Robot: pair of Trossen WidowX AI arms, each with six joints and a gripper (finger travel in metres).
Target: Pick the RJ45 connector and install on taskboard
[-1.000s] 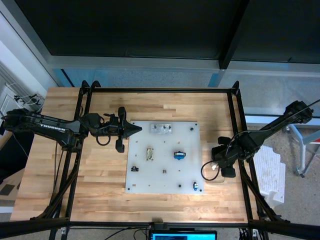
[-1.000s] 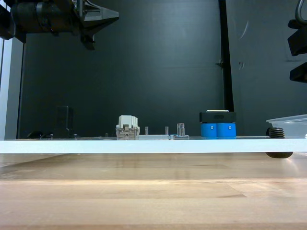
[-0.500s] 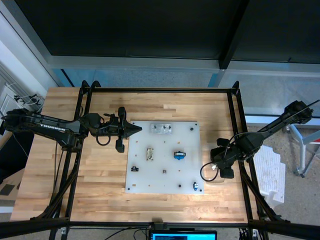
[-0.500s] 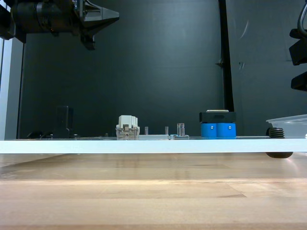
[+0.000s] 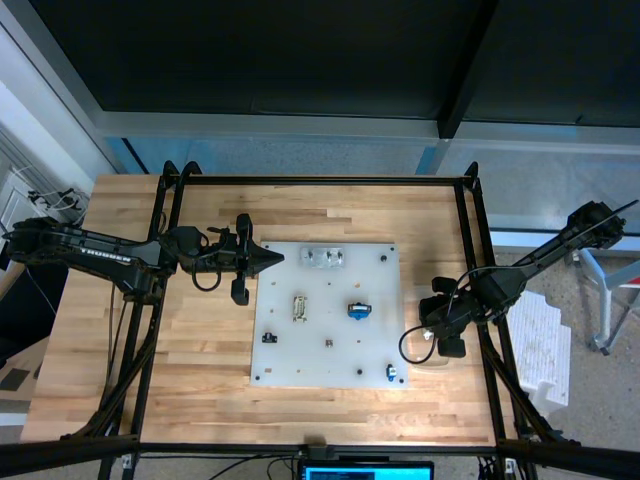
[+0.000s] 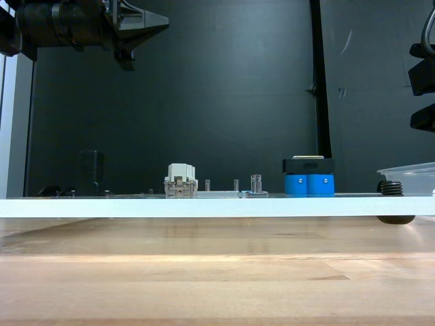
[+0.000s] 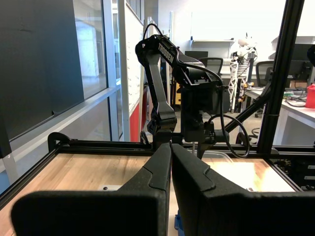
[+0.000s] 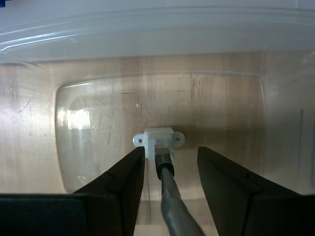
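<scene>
Task hardly begun: plug (image 8: 158, 139) lies in the clear tray (image 8: 147, 22), not yet gripped or fitted; right gripper (image 8: 171, 150), right of centre in the high view, fingers apart astride the cable (image 8: 166, 184), holding nothing; board (image 5: 300, 350) central; left gripper (image 7: 171, 147) upper left, fingers pressed together, empty; tray walls may hinder lifting.

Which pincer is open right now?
The right pincer, open over the clear tray right of the taskboard. The left pincer is shut, hovering high above the taskboard's far left corner.
</scene>
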